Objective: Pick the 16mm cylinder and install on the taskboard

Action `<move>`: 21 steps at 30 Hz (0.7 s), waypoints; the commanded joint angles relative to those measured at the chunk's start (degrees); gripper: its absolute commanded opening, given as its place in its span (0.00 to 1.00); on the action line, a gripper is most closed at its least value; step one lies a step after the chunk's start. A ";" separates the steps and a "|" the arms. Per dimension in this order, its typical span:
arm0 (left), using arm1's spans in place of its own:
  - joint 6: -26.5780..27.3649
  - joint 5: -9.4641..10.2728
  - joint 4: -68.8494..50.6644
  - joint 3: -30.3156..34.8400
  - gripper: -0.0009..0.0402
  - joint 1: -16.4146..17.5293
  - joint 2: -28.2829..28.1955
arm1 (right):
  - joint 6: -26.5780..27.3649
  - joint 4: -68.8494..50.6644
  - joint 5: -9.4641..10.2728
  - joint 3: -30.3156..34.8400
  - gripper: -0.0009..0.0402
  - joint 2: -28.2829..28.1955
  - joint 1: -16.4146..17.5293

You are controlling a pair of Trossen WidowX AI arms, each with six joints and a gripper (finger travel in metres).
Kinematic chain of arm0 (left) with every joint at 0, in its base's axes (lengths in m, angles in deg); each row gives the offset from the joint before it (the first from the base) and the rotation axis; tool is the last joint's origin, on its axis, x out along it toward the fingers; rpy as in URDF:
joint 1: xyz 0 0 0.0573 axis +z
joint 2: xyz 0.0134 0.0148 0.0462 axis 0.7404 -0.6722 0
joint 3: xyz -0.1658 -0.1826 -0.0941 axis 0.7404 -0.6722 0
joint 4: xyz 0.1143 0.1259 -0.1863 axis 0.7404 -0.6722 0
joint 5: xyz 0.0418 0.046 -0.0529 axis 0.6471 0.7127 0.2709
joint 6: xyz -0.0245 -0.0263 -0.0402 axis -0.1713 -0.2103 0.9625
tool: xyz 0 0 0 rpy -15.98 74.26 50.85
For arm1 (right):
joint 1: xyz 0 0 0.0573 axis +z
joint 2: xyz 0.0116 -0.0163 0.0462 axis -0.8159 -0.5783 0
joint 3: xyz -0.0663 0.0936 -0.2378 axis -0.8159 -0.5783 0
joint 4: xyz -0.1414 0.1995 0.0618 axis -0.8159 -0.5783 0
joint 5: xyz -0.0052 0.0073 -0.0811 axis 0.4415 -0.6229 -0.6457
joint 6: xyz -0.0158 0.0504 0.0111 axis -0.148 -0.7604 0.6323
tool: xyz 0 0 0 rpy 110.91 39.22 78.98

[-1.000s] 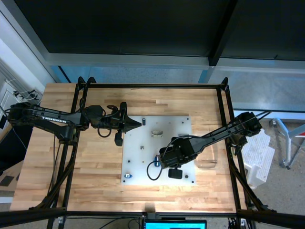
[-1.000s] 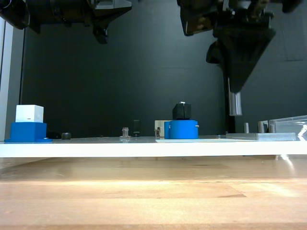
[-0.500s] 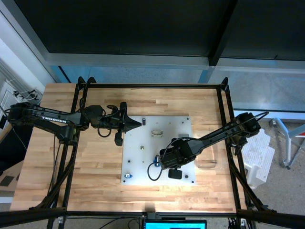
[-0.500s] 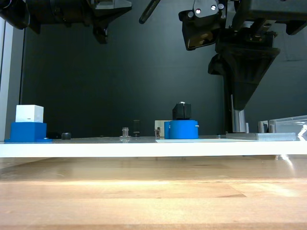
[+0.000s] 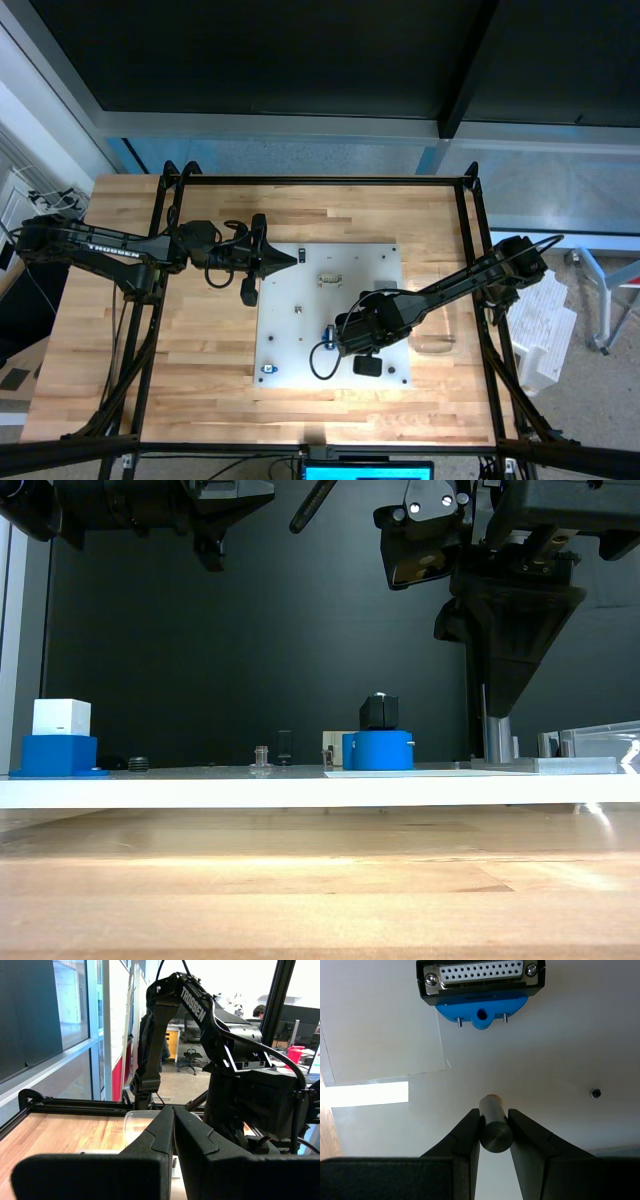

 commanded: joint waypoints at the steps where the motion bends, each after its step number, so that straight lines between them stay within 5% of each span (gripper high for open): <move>1: 0.00 -0.02 0.02 0.02 0.02 0.00 0.00 | 0.00 0.15 0.02 -0.20 0.04 -0.02 0.02; 21: 0.00 -0.02 0.02 0.02 0.02 0.00 0.00 | -0.04 1.40 -1.36 -1.25 0.04 -0.02 -0.07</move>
